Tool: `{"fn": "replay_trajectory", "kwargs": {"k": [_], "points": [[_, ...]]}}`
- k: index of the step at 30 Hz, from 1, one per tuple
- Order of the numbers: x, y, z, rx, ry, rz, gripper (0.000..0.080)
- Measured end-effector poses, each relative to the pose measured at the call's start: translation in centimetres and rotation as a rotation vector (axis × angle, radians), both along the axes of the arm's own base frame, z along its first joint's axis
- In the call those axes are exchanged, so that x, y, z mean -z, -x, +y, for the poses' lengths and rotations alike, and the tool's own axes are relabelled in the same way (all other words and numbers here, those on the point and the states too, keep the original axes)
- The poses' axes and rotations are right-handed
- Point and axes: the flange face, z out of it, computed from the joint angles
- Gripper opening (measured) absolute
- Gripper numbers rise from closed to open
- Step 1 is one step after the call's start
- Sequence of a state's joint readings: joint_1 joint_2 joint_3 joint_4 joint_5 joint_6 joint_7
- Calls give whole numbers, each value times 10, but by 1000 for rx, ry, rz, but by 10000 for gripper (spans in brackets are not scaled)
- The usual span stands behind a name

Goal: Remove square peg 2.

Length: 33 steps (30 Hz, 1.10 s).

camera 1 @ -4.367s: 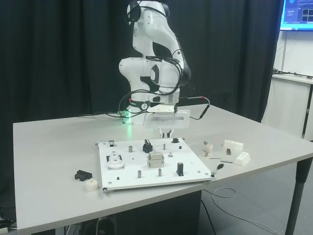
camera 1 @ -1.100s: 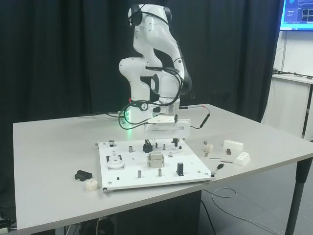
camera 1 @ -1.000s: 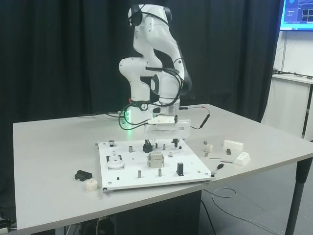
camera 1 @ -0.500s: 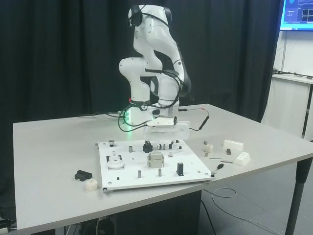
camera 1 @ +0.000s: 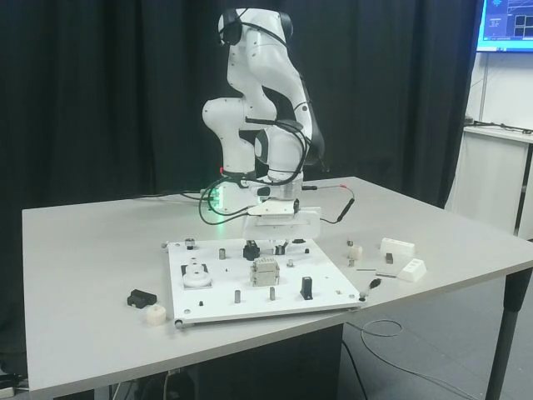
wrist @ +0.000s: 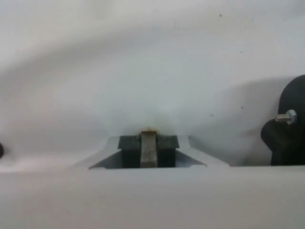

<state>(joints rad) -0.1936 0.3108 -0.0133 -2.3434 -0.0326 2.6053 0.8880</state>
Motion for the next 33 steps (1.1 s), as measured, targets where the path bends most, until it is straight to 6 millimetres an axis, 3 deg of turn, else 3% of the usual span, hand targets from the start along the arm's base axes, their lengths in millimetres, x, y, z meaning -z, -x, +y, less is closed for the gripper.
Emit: {"fn": "replay_trajectory", "kwargs": {"k": [17, 33], "points": [[-8, 0, 0, -1, 0, 1, 67], [-59, 4, -3, 9, -2, 26, 65]]}}
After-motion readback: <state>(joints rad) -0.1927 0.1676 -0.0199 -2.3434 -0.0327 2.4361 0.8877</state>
